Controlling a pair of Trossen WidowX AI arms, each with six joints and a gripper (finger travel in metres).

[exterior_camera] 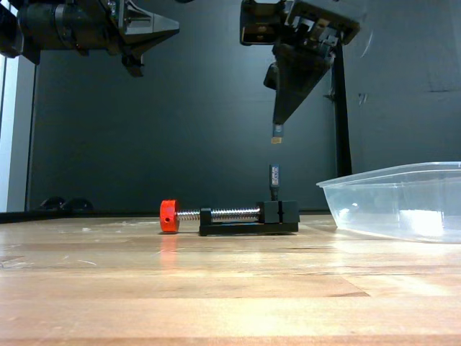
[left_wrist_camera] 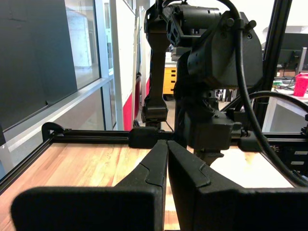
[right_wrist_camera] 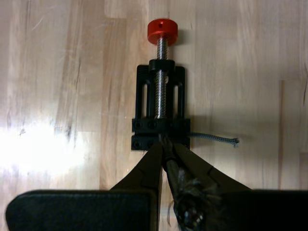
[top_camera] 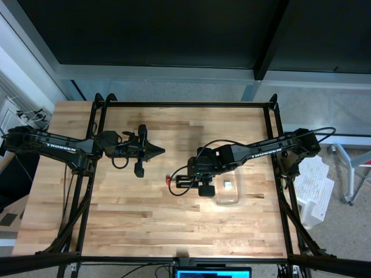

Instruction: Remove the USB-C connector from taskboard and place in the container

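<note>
Right tool pinches the USB-C connector clear above the taskboard; next, I'd say, comes carrying it over the container. Left tool hangs closed, aside.

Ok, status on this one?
Right gripper shut on USB-C connector, clear above taskboard. Left gripper shut, parked high at left. No obstacle seen toward container.
</note>
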